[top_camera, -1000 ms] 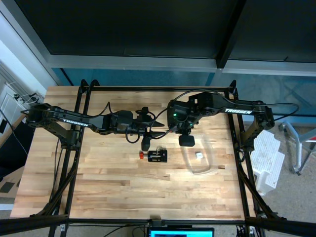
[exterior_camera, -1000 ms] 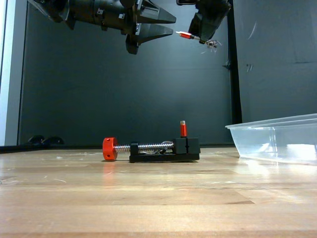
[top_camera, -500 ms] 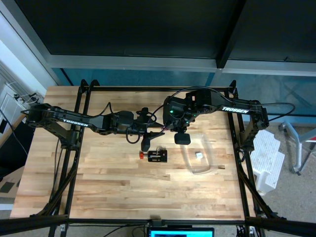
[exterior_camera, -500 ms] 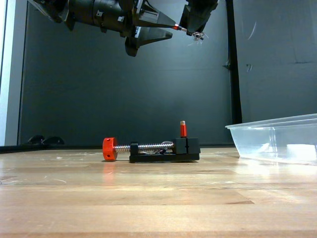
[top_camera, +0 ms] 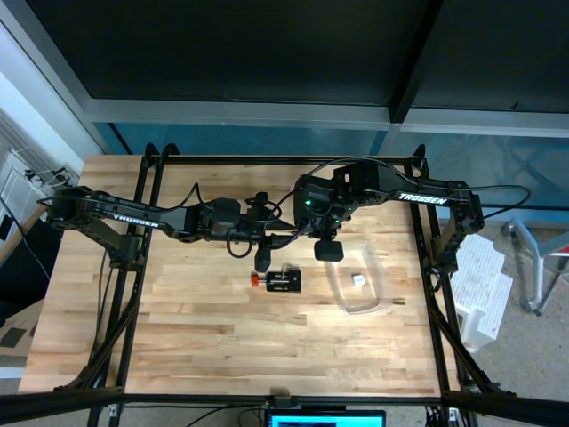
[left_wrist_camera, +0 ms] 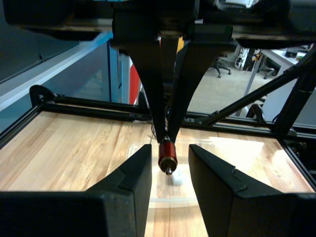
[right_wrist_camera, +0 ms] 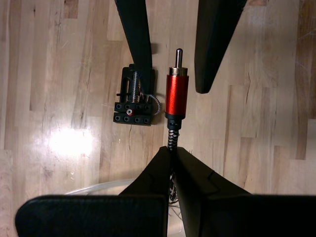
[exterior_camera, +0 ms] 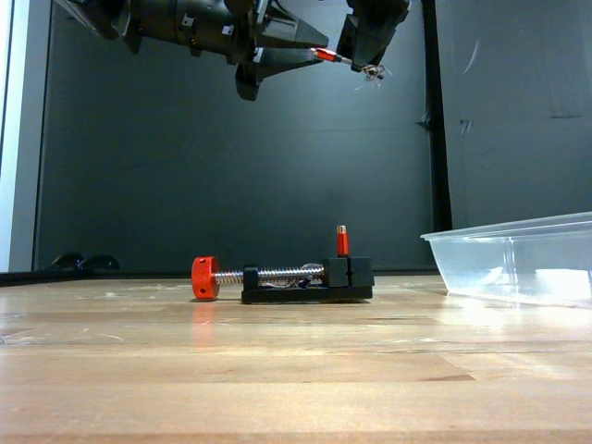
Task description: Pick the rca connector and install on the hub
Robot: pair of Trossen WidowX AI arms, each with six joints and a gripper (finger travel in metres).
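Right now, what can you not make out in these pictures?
- High view: the plug, which the right gripper holds high above the table between the fingers of the open left gripper, is too small to see.
- Right wrist view: a left finger covers the block's end with the red knob.
- Low view: the tray's wall hides the white cube.

Glossy red rca connector [right_wrist_camera: 176,101], smooth wooden table [top_camera: 204,329], clear plastic tray [exterior_camera: 518,261]
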